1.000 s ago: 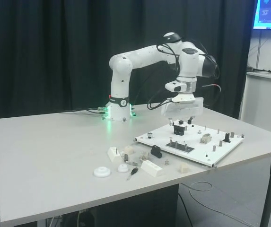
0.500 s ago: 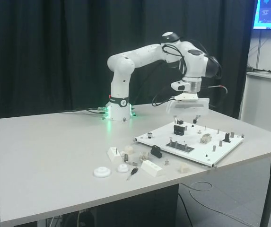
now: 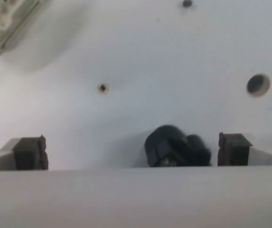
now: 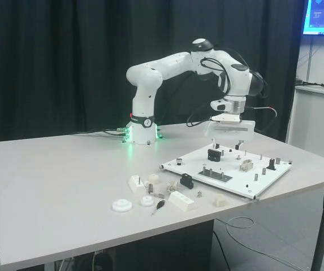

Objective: Remove square peg 2.

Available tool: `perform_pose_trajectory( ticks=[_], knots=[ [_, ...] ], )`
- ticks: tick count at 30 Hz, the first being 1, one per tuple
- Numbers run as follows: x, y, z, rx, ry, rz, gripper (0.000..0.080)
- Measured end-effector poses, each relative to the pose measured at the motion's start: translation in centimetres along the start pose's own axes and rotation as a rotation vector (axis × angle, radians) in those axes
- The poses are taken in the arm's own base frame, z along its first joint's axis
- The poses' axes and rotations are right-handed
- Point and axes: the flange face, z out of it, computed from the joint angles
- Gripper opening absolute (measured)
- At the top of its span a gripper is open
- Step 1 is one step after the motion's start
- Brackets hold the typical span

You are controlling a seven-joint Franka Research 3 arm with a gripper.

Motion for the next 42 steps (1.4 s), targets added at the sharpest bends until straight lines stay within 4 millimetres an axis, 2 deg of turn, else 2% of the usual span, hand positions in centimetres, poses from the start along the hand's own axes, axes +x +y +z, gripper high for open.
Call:
perform_pose_trajectory(
  ticks=[21,42],
  knots=[
    [-4.0,2.4,0.9,-0.011,-0.036,0.097,0.08],
    [-7.5,5.1,2.8,0.061,-0.008,0.244,0.08]
  ],
)
